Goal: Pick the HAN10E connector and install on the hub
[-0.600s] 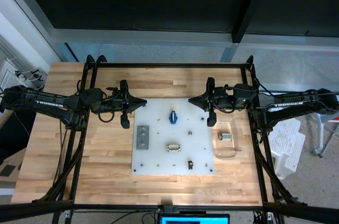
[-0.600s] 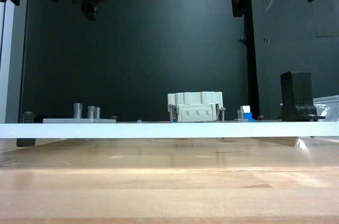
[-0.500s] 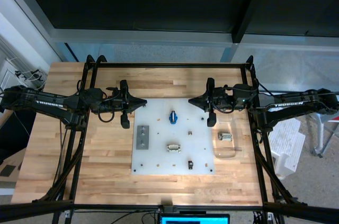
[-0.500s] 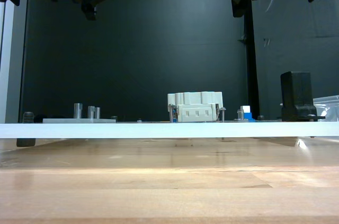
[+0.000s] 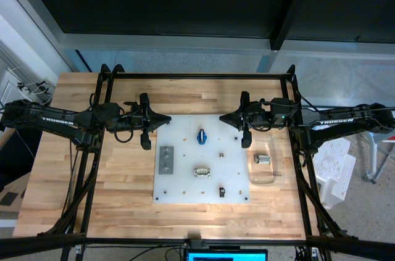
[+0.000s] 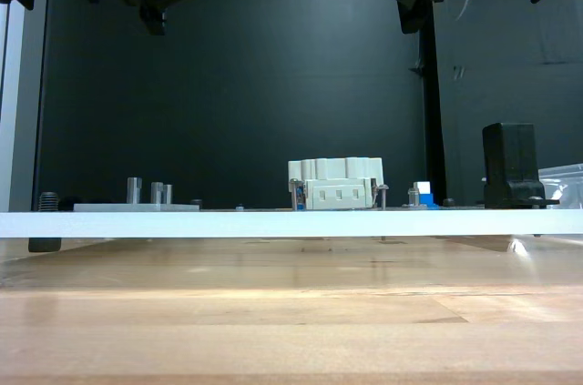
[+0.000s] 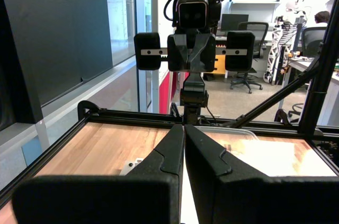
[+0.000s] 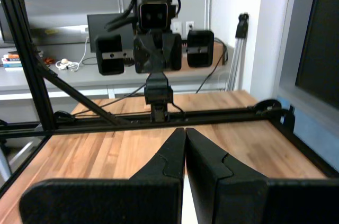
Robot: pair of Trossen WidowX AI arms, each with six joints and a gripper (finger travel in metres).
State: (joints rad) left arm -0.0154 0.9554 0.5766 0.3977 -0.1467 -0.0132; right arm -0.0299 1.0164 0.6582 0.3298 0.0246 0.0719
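Hovering high over white board (image 5: 185,184), both grippers point inward, facing each other. Left gripper (image 5: 167,120): fingers pressed together, empty. Right gripper (image 5: 223,118): same. HAN10E connector (image 5: 262,159) lies in clear tray (image 5: 264,182) beside board's right edge. Hub (image 5: 202,172) sits mid-board, apart from connector.

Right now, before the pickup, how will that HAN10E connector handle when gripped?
The HAN10E connector looks small and blocky, so probably stiff and light. Lying in a clear tray, it may slide if nudged. Left gripper and right gripper hover shut above the board.
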